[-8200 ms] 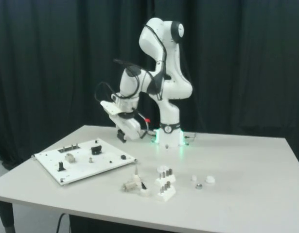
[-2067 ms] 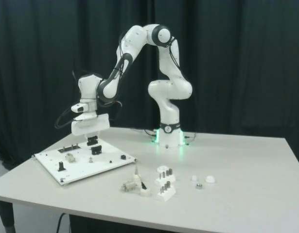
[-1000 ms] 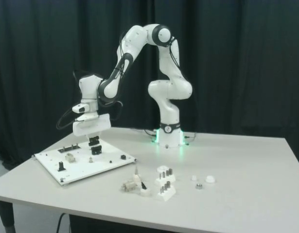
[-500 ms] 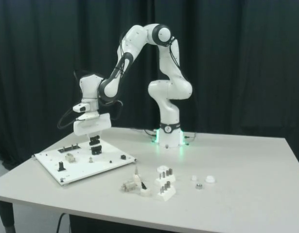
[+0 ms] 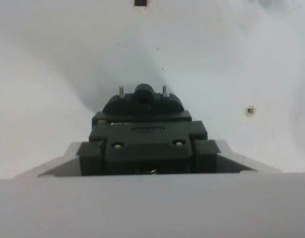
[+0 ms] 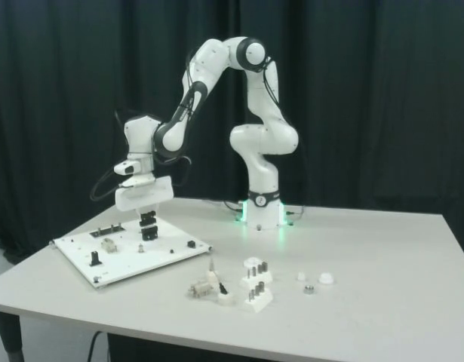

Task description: Insert D-SUB.

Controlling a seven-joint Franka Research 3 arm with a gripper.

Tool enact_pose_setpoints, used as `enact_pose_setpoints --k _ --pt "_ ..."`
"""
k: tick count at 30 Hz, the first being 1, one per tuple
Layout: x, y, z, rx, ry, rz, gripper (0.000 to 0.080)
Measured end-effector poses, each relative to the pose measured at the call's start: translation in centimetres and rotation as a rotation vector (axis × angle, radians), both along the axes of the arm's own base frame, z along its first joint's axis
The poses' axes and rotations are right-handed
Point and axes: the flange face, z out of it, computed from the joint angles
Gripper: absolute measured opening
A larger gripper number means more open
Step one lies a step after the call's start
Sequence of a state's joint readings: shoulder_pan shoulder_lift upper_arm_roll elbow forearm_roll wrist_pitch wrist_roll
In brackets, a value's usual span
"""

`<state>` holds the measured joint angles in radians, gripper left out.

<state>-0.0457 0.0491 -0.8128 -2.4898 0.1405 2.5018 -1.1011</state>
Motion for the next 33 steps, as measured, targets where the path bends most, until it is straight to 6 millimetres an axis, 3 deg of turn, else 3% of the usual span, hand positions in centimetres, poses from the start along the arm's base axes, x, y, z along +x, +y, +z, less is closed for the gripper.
enact_pose_setpoints --k 33 --pt "-0.24 0.18 -0.44 0.004 0.01 -0.031 0.0382"
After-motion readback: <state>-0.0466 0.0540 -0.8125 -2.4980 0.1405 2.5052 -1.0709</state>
